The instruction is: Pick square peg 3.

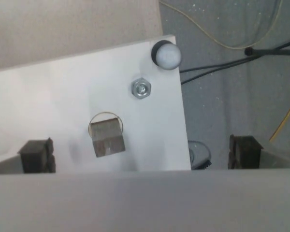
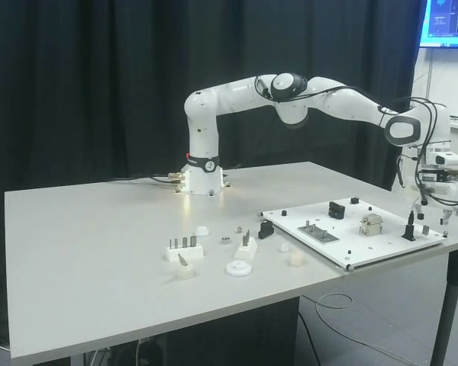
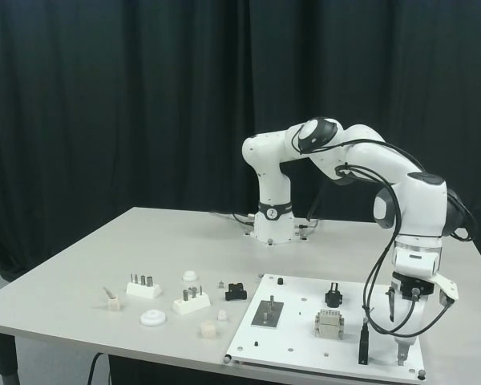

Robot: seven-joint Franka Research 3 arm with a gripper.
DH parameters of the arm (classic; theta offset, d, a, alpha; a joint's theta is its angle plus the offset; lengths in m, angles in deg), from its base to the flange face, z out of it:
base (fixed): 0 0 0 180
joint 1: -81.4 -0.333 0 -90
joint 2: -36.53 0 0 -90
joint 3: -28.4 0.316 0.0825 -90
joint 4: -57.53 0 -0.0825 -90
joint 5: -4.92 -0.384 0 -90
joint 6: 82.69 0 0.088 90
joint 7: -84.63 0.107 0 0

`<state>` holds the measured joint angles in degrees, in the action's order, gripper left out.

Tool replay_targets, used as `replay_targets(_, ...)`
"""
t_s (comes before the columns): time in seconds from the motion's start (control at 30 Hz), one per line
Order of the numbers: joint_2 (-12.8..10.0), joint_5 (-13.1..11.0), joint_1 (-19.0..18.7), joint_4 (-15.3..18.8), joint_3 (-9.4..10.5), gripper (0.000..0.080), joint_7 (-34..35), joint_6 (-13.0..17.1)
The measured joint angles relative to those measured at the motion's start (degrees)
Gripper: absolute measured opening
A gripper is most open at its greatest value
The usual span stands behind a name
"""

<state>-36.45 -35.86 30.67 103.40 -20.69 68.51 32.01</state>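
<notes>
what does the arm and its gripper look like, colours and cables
The white seven-joint arm has rounded, tube-like links with grey-black caps at the joints and a black ring band above its base. Black cables loop from the forearm down to the wrist. The white gripper ends in two fingers with dark, blocky black fingertips.

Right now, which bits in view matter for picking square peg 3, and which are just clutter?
Job: square peg; white board holding it; open jaws above, one either side of it.

Clutter: nut; white knob; peg rack; white disc; black connector.
</notes>
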Motion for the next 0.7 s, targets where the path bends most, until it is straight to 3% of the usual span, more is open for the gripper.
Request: replay_targets(0.7, 0.50, 0.00, 0.00, -0.03, 0.00, 0.0800, 1.34, 0.01)
